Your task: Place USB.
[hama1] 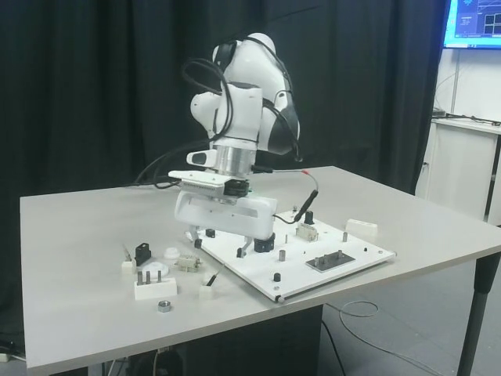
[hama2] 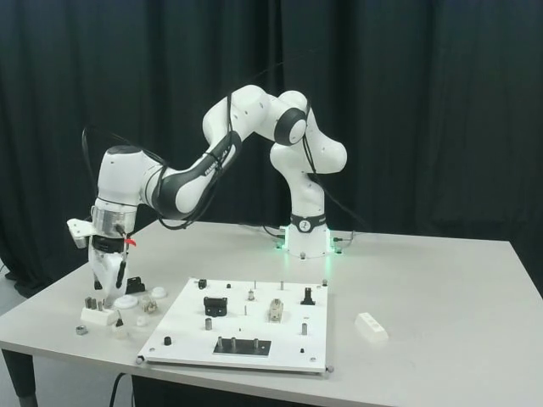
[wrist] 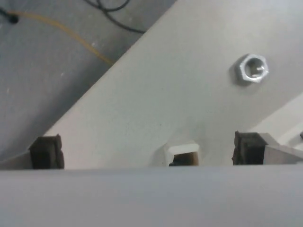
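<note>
Your gripper [wrist: 147, 151] hangs with its fingers [wrist: 46, 152] spread and empty over a small white socket block [wrist: 183, 155] near the table [hama1: 70, 235] edge, which I judge holds the USB, so descend straight and centre before closing.

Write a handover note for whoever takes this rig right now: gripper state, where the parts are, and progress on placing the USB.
Gripper: fingers open, holding nothing, low over the table end beside the white board.
Parts: a small white slotted block lies between the fingers, untouched. It may be the USB part, but I cannot confirm that. A nut lies nearby.
Done: no grasp, nothing placed.
Left: grasp the USB, carry it to its spot, release.
</note>
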Available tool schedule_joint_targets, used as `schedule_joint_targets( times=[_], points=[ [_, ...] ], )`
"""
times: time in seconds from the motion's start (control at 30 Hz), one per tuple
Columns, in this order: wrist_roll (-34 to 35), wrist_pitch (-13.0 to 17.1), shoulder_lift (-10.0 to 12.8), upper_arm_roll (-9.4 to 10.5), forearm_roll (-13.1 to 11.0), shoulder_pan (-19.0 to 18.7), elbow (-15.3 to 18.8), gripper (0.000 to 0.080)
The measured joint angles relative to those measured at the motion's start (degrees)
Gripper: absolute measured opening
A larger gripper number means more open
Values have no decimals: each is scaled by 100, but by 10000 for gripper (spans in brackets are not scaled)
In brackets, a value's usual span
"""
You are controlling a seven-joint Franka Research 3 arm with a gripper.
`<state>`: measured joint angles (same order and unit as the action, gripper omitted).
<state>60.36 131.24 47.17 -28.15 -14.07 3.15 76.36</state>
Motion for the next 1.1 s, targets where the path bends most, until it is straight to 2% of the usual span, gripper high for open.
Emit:
schedule_joint_targets(
  times=[0.33, 0.6, 0.87, 1.1],
  points=[
    [1477, -2, -10, 188, 812, 55, -71, 800],
    [2300, -48, -16, 458, 1201, 232, -166, 800],
    [3375, -212, -17, 561, 1575, 325, -243, 800],
    [4155, -472, -17, 789, 2079, 474, -359, 800]
  ],
)
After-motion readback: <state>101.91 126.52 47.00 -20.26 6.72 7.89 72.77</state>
